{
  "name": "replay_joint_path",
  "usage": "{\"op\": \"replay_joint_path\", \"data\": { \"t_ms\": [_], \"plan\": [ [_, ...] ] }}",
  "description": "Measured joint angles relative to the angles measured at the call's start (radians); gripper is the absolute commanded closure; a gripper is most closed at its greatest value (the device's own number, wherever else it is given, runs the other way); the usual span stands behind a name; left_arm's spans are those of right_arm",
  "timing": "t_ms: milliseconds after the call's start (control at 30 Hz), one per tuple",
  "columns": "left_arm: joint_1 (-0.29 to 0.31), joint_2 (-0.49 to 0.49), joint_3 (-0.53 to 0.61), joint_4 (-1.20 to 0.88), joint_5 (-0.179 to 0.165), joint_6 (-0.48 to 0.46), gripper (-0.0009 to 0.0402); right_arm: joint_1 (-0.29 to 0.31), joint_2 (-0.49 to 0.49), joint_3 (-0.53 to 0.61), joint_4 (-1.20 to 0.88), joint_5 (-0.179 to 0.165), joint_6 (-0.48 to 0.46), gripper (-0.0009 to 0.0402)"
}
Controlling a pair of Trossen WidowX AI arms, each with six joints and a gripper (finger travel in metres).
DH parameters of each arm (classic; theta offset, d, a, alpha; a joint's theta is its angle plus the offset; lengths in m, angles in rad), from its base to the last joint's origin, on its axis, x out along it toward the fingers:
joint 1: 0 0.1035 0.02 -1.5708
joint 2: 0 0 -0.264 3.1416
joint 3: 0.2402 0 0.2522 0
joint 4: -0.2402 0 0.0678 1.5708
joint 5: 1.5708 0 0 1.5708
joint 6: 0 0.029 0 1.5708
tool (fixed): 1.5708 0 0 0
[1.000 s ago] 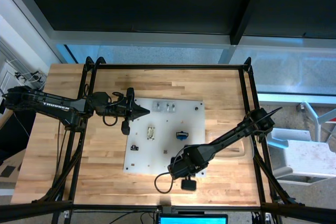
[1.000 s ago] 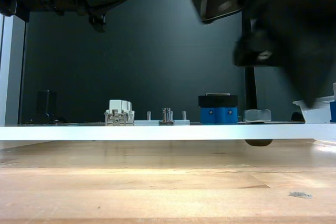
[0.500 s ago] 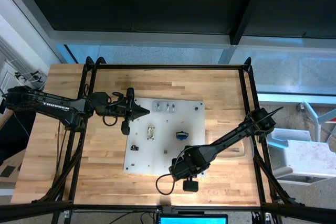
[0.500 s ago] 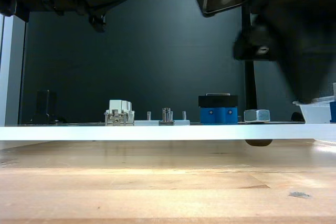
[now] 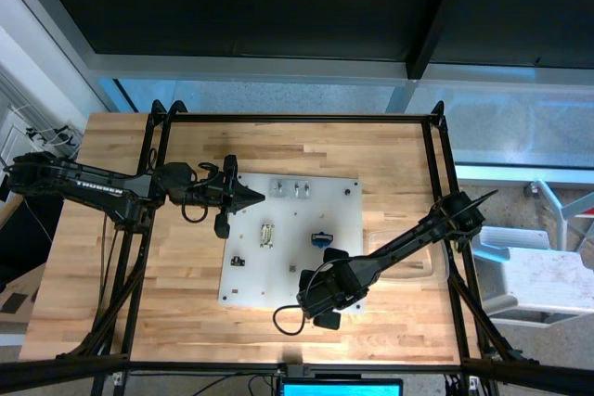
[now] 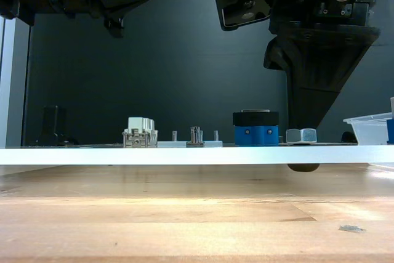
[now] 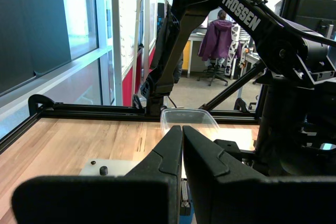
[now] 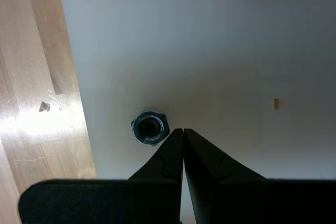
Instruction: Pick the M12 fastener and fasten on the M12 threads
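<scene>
Nut point(image 8: 150, 126) beside right gripper point(image 8: 182, 131), left gripper point(image 7: 182, 128) aloft

Both arms reach inward, fingers pressed together.
Left gripper point(image 5: 258, 199) held high, level (arm stretched out); right gripper point(image 6: 301, 124) points straight down, low, holding nothing.

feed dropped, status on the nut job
Right hand shut, empty, tips beside nut. Nut on white board near its edge; threaded or loose, cannot tell. Left hand shut, parked high. Nothing blocking.
</scene>
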Motion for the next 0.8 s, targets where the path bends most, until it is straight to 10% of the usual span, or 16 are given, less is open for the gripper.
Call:
{"op": "replay_joint_path", "data": {
  "t_ms": [200,267,500,700,800],
  "plan": [
    [0.0,0.0,0.0,0.0,0.0,0.0,0.0393,0.0,-0.003,0.01,0.002,-0.267,-0.043,0.0393],
    [0.0,0.0,0.0,0.0,0.0,0.0,0.0393,0.002,-0.007,0.01,-0.009,-0.287,-0.05,0.0393],
    [0.0,0.0,0.0,0.0,0.0,0.0,0.0393,0.002,-0.01,0.01,-0.018,-0.258,-0.053,0.0393],
    [0.0,0.0,0.0,0.0,0.0,0.0,0.0393,0.002,-0.01,0.008,-0.019,-0.051,-0.017,0.0393],
    [0.0,0.0,0.0,0.0,0.0,0.0,0.0393,-0.003,-0.009,-0.005,-0.021,-0.015,0.013,0.0393]
  ]
}}
